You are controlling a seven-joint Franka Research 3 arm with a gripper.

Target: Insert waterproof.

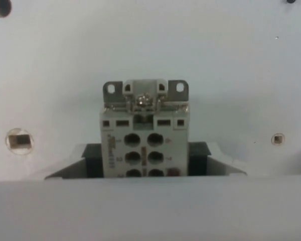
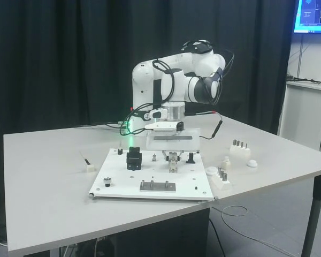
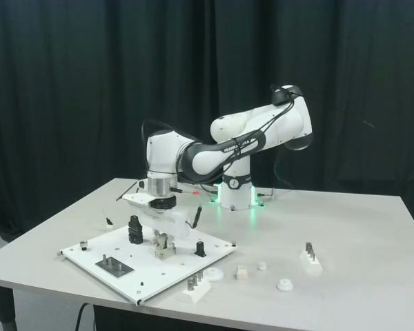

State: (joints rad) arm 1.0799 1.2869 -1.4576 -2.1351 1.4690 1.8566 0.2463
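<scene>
The pincer (image 2: 173,156) hangs low over the middle of the white board (image 2: 123,184) on the grey worktop (image 2: 43,160), and directly beneath it, at the board's centre, stands the waterproof connector (image 1: 144,140). In the wrist view this is a white block with a metal bracket and a screw at its far end and rows of round sockets on its upper face, flanked by dark pieces on either side. Whether the fingers are clamped on that block or merely straddle it cannot be told, since a pale blurred band hides the fingertips there and both room views are too distant. The relation that counts, as I judge it, is vertical: the connector lies straight below the wrist, its long axis running away from the camera towards the bracket, so the coming move looks like a plain downward press or seat along that line. There is only one arm. Small printed characters sit beside the sockets but are too fine to read. On the forearm (image 3: 214,155), the second room view shows dark lettering that appears to be the maker's name, though I cannot read it with confidence.
</scene>
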